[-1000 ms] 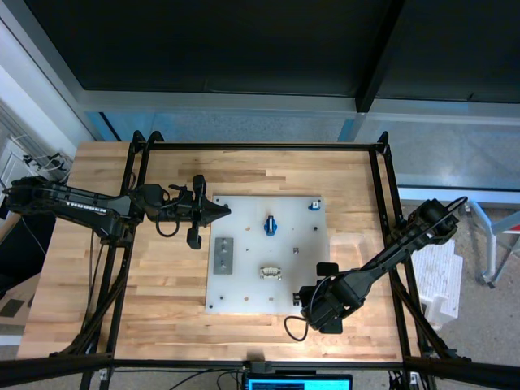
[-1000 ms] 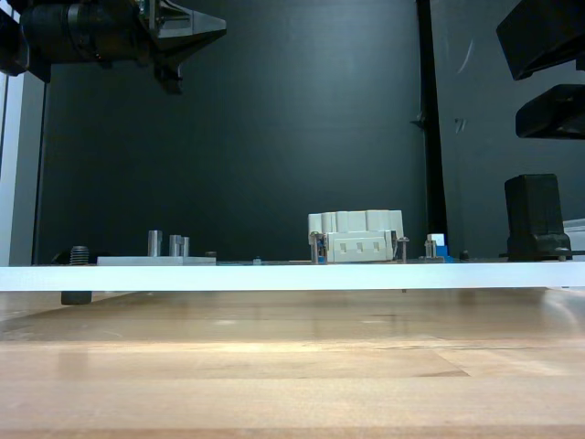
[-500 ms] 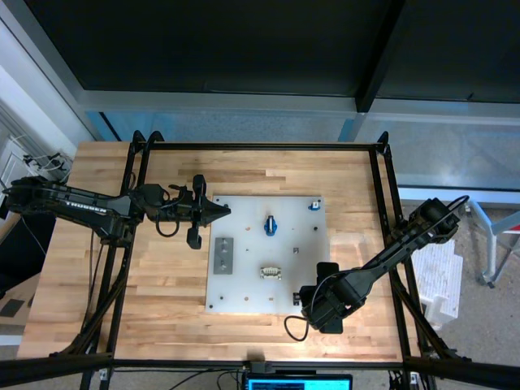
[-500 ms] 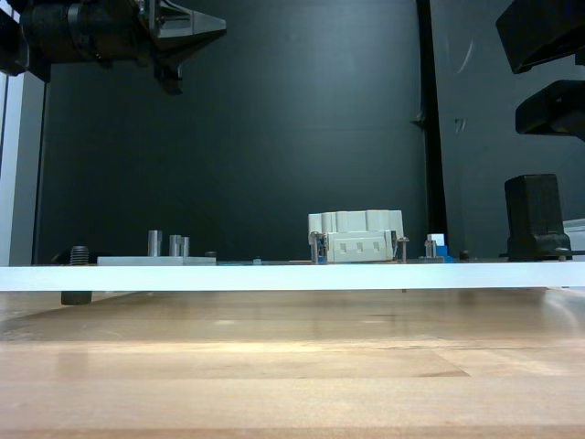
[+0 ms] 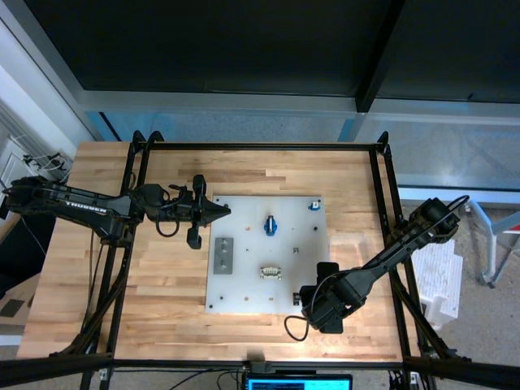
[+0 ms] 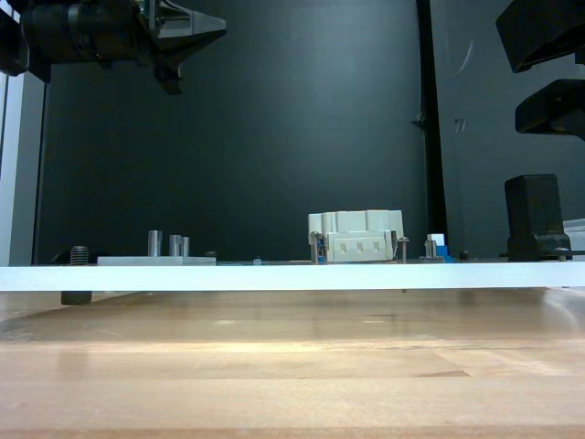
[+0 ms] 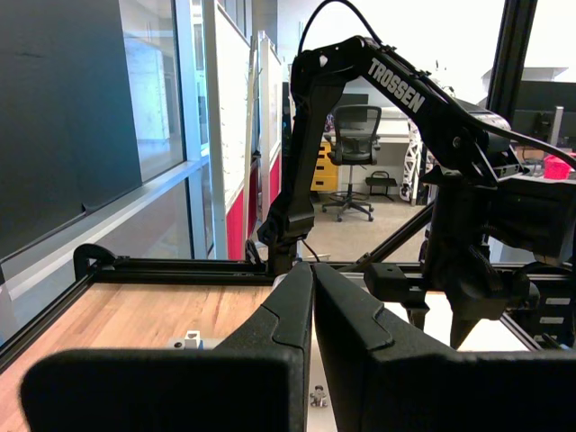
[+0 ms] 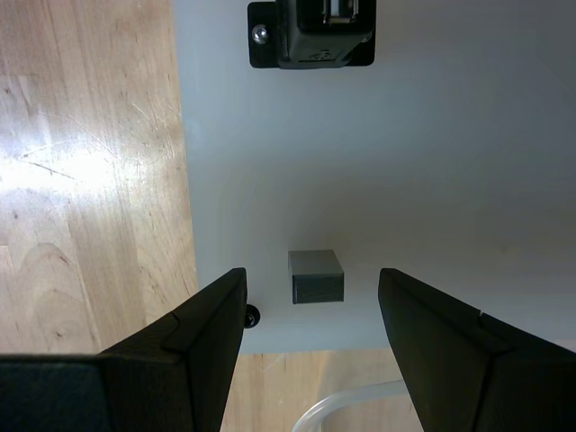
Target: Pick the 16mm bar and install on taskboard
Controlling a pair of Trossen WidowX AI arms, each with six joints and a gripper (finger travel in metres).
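The taskboard (image 5: 244,284) is a white square plate in the middle of the table. My right gripper (image 5: 313,297) hangs open above its near right corner. In the right wrist view the 16mm bar (image 8: 316,275), a small grey metal piece, rests on the white taskboard (image 8: 450,180) between the spread fingers (image 8: 216,324), touching neither. My left gripper (image 5: 224,211) is raised beside the board's far left corner. Its fingers (image 7: 288,315) are pressed together and hold nothing.
On the board stand a grey metal block (image 5: 223,255) with pegs, a blue knob (image 5: 270,225), a beige connector (image 5: 270,273) and a small black block (image 5: 327,269). The black block (image 8: 312,36) lies just ahead of the right gripper. Bare wood surrounds the board.
The right gripper has crept upward very slightly in the low view. The left arm and the parts on the board have not moved.
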